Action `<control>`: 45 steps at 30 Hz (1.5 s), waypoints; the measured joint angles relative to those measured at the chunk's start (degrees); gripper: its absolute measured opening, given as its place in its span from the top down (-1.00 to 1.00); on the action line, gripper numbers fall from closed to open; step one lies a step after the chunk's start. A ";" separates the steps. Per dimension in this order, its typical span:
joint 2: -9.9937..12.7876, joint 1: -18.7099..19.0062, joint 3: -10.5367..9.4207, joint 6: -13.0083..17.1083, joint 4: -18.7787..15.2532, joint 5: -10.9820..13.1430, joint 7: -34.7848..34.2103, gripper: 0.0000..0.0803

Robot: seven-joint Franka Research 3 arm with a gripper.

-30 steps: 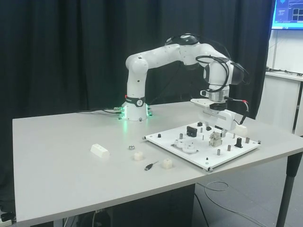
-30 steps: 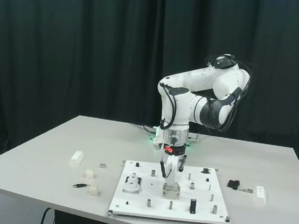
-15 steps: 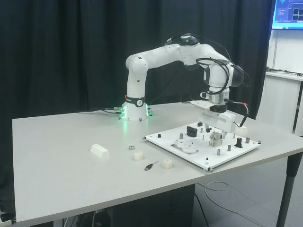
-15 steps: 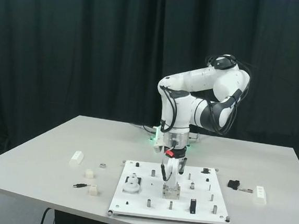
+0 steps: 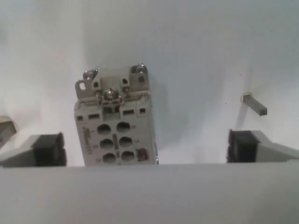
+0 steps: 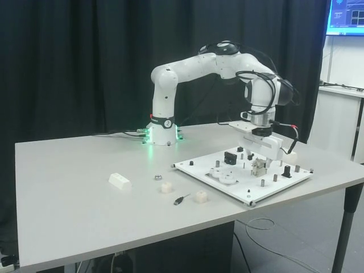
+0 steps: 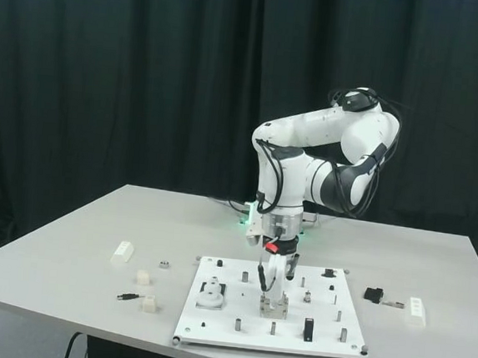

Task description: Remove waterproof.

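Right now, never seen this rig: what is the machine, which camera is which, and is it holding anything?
It is a white robot arm bolted on a grey table. Two pictures come from cameras standing in the room; the third looks down from the arm's wrist past its hand. On the table lies a white board with small pegs and fittings. The hand hangs open just above a grey connector block on that board; in the wrist picture one fingertip shows on each side of the block with a gap between, so nothing is held. Off the board lie a few small white blocks, and a black part on the far side.
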State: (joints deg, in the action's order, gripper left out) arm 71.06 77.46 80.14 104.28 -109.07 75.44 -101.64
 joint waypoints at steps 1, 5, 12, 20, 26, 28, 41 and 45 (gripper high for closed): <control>0.00 0.00 -0.02 0.03 0.00 -0.01 0.00 -0.96; 0.01 0.00 -0.17 0.31 0.00 -0.09 0.13 -0.96; 0.02 -0.09 -0.80 2.79 0.50 -0.08 0.60 -0.06; 0.01 -0.11 -0.92 3.40 0.66 -0.21 1.50 0.21; 0.00 -0.10 -0.92 3.54 0.66 -0.21 1.50 0.21; -0.01 -0.10 -0.92 3.55 0.66 -0.21 1.50 0.21; -0.02 -0.13 -0.91 3.50 0.64 -0.15 1.41 0.21; -0.04 -0.16 -0.91 3.44 0.64 -0.11 1.41 0.22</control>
State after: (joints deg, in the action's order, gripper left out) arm 71.01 77.30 79.22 107.72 -108.43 75.33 -100.24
